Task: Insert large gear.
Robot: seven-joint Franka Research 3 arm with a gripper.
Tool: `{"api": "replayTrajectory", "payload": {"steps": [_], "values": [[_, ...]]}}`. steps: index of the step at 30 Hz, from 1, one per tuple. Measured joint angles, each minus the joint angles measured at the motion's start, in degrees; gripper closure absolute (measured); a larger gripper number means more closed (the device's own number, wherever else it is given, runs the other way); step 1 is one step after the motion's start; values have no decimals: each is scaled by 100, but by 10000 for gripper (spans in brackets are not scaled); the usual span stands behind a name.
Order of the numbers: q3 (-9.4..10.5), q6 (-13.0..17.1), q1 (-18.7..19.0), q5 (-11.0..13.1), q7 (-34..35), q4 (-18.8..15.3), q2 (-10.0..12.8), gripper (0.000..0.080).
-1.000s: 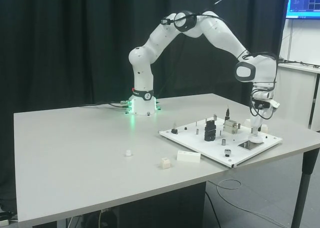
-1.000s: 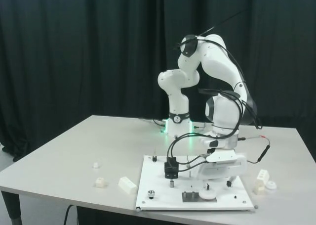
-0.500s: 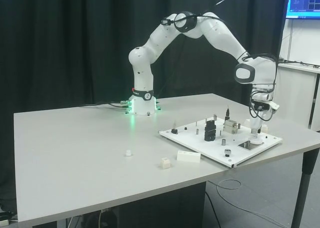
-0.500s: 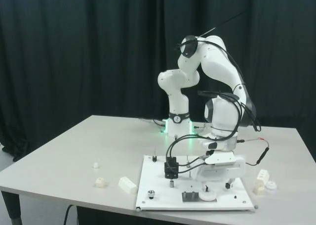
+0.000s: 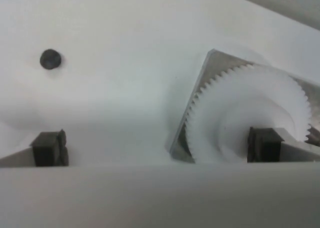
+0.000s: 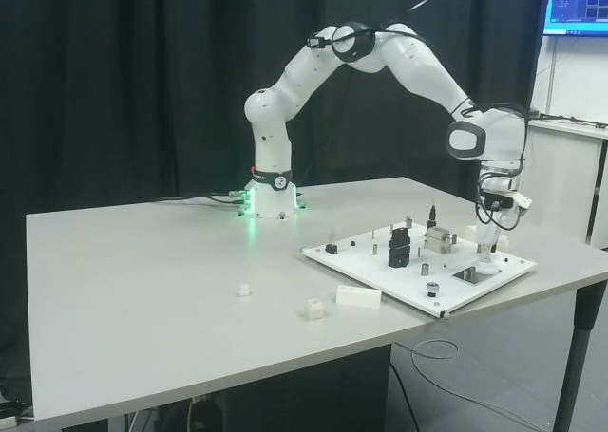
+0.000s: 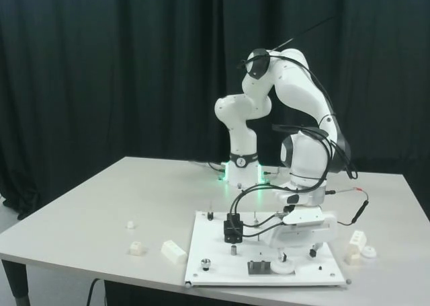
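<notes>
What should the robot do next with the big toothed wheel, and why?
Probably lift the hand straight up a little. The gear lies flat on the grey plate of the white board, and the fingers stand wide apart, so it seems released.

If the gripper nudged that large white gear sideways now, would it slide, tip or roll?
The large gear lies flat and low over a grey plate on the white board, so tipping or rolling seems unlikely. Its thin, finely toothed rim looks rigid, probably light plastic. Whether it sits on a peg cannot be seen; if it does, a nudge would more likely turn it than slide it.
</notes>
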Motion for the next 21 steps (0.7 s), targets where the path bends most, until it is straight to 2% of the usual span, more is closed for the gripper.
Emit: {"api": "replayTrajectory", "payload": {"steps": [21], "values": [[22, -61, 22, 8, 18, 52, -4, 3]]}}
